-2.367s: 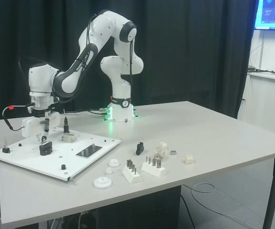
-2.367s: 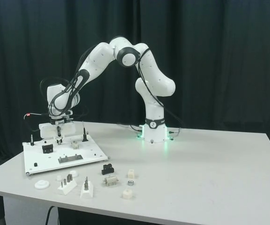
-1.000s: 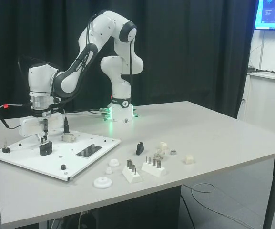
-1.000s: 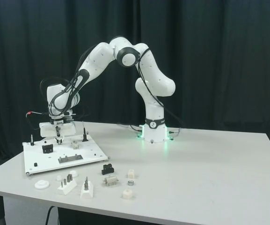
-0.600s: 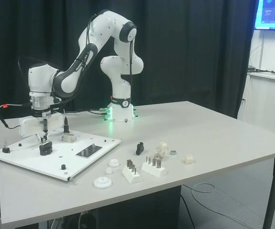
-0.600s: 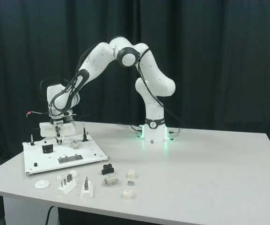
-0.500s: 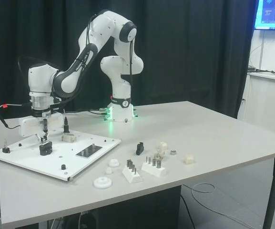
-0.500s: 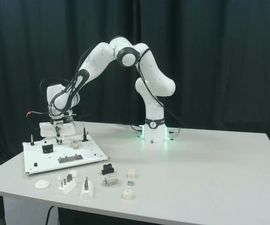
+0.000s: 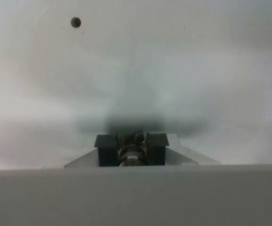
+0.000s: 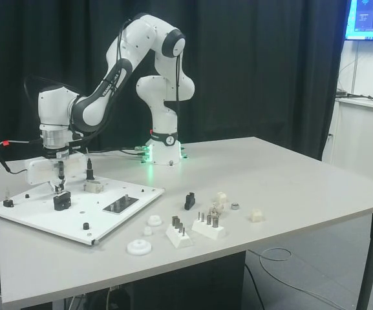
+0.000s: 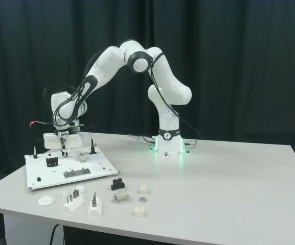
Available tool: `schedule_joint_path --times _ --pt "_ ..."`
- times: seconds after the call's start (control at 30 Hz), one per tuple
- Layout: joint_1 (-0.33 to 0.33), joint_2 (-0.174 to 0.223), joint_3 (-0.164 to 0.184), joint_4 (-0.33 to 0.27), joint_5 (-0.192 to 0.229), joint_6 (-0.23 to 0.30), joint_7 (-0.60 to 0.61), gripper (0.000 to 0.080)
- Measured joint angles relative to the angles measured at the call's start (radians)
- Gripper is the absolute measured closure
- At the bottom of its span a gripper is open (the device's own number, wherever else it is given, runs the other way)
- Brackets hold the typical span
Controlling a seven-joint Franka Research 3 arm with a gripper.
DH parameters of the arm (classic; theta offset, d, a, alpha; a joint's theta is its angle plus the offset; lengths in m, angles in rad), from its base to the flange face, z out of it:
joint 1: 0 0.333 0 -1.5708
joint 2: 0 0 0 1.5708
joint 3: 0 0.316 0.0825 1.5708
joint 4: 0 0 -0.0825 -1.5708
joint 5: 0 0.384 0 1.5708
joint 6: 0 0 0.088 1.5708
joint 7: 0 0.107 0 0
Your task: Insert BNC.
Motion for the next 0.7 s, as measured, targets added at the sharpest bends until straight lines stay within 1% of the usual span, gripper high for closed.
schedule_joint_path --times 0.7 --pt "0.000 0.001 -0.002 0.000 0.012 -0.006 0.054 0.0678"
